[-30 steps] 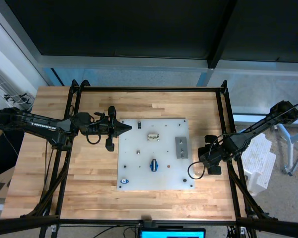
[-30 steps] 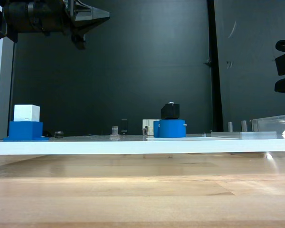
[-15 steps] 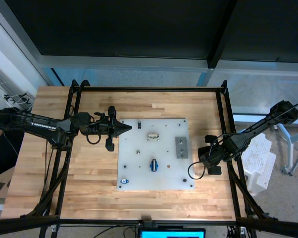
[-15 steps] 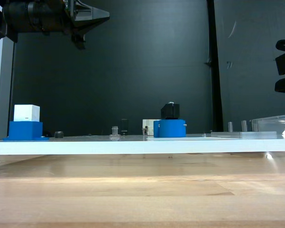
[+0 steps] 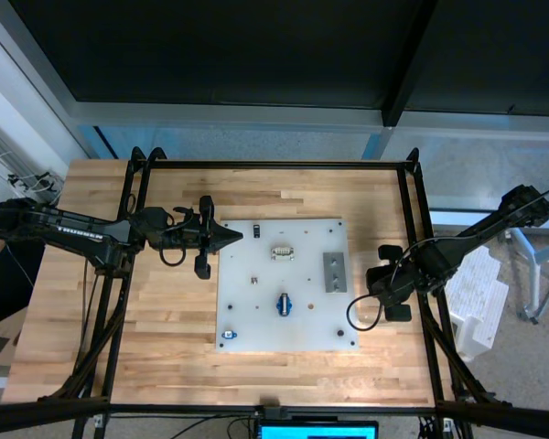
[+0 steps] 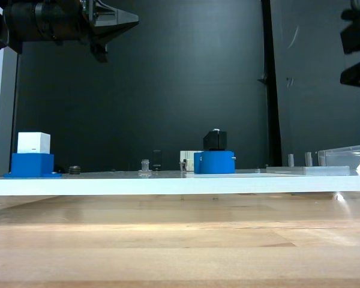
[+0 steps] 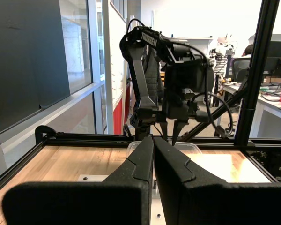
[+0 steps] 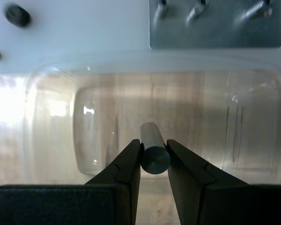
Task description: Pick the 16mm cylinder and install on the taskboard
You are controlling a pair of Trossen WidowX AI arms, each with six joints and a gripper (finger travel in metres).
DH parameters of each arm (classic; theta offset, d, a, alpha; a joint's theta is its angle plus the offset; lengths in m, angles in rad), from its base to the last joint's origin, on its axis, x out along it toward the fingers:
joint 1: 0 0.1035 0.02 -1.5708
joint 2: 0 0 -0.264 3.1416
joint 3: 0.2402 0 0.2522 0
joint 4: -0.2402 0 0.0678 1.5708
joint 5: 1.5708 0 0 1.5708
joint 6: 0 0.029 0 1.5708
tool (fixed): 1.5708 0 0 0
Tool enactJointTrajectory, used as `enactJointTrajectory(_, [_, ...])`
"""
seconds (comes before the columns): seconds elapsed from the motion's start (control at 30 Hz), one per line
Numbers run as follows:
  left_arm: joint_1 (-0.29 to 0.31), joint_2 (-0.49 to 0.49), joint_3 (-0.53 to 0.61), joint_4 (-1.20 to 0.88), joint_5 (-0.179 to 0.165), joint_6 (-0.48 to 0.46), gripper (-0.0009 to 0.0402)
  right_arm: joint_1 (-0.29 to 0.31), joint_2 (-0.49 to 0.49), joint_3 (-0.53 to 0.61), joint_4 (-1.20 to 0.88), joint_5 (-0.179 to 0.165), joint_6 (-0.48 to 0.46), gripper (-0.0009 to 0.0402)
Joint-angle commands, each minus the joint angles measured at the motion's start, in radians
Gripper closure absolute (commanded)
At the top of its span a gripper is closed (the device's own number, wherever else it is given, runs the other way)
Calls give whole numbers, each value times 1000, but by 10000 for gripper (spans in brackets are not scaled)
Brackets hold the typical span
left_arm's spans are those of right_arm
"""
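The wooden table [image 5: 146, 357] carries the taskboard [image 5: 304, 331], a white square plate lying flat at the table's centre. The left arm [image 5: 64, 229] reaches in from the left edge and holds the left gripper [image 5: 231, 236] level, well above the board's far left corner; in the left wrist view its fingers [image 7: 140, 159] are pressed together with nothing between them. The right arm [image 5: 476, 233] reaches in from the right edge, and the right gripper [image 5: 382, 294] points downward just beside the board's right edge. Beneath it lies a clear plastic tray [image 8: 51, 117], which sits beside the board's right edge on the side nearest the grey block [image 5: 334, 272]. The grey block stands on the right part of the board, with three metal pegs [image 8: 196, 10] showing on it. A blue fitting [image 5: 283, 305] stands near the board's centre. The 16mm cylinder [image 8: 154, 158] is pinched between the two fingers [image 8: 126, 164] of the right gripper, end face toward the wrist camera, over the tray and not on the board
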Motion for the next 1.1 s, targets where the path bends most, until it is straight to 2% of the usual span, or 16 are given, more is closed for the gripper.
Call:
enactJointTrajectory(0.03, [0, 0, 0, 0, 0, 0, 393, -2, 5, 22, -10, 0, 0, 385])
enactJointTrajectory(0.27, [0, 0, 0, 0, 0, 0, 393, -3, 45, 44, -11, 0, 0, 385])
enactJointTrajectory(0.63, [0, 0, 0, 0, 0, 0, 393, -31, 162, 143, -2, 0, 0, 385])
enactJointTrajectory(1.1, [0, 0, 0, 0, 0, 0, 393, -104, 420, 354, 37, 1, -27, 385])
